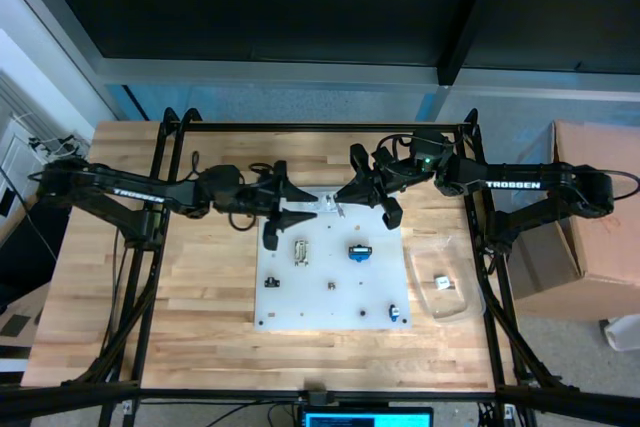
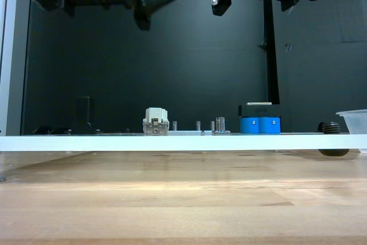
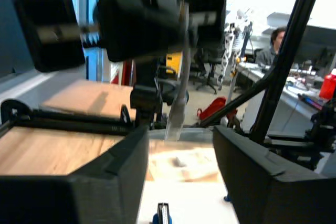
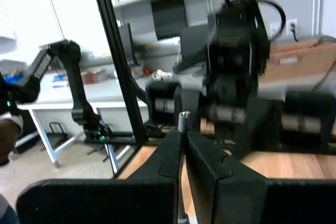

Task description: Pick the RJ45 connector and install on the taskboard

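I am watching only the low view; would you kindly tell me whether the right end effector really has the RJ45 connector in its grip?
Observer: Yes. The right wrist view shows the right end effector shut on the RJ45 connector, which is held clear of any seat.
Operator: Thank you. Where is it over the board?
Observer: In the high view it hangs above the far edge of the taskboard.
Operator: And is the left end effector open?
Observer: Yes. The left wrist view shows the left end effector open, with nothing between its fingers.
Operator: Is there anything in the tray?
Observer: The high view shows one small white item in the tray.
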### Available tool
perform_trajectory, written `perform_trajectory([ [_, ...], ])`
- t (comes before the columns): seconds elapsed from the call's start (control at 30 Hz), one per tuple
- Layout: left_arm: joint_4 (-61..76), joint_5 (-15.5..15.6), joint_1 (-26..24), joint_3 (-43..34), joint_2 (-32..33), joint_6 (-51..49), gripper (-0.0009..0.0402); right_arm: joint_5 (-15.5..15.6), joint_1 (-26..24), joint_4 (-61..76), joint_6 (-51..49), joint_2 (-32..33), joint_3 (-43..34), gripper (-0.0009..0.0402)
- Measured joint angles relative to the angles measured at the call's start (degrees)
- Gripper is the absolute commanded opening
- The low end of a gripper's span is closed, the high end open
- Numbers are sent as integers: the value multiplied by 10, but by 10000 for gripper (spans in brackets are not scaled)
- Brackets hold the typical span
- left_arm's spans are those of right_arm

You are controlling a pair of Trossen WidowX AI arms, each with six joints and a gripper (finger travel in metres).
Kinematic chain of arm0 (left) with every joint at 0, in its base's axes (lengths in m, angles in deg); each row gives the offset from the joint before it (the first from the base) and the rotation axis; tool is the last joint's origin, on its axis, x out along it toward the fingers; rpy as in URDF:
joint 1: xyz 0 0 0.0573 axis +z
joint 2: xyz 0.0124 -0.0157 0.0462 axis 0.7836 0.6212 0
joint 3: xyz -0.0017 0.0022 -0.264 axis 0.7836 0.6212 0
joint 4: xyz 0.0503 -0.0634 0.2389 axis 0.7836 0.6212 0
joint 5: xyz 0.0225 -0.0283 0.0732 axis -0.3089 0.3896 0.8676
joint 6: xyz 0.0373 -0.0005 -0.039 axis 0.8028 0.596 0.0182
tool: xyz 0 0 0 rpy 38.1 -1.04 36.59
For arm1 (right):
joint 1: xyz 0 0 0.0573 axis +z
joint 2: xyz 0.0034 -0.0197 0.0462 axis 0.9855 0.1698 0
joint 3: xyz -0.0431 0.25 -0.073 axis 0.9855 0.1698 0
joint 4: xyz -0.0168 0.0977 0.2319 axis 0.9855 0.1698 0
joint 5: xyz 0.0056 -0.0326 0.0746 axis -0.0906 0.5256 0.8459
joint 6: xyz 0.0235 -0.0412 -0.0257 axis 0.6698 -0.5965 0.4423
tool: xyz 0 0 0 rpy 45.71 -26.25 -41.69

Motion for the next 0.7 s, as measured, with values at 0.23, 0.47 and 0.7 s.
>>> perform_trajectory([
  [0.23,-4,-41,0,-47,61,-1,200,16,0,-42,34,4,0,0],
  [0.47,-3,-83,0,-113,115,1,155,16,-1,-42,35,4,0,0],
  [0.7,-2,-90,1,-127,130,3,107,18,0,-40,35,4,0,0],
])
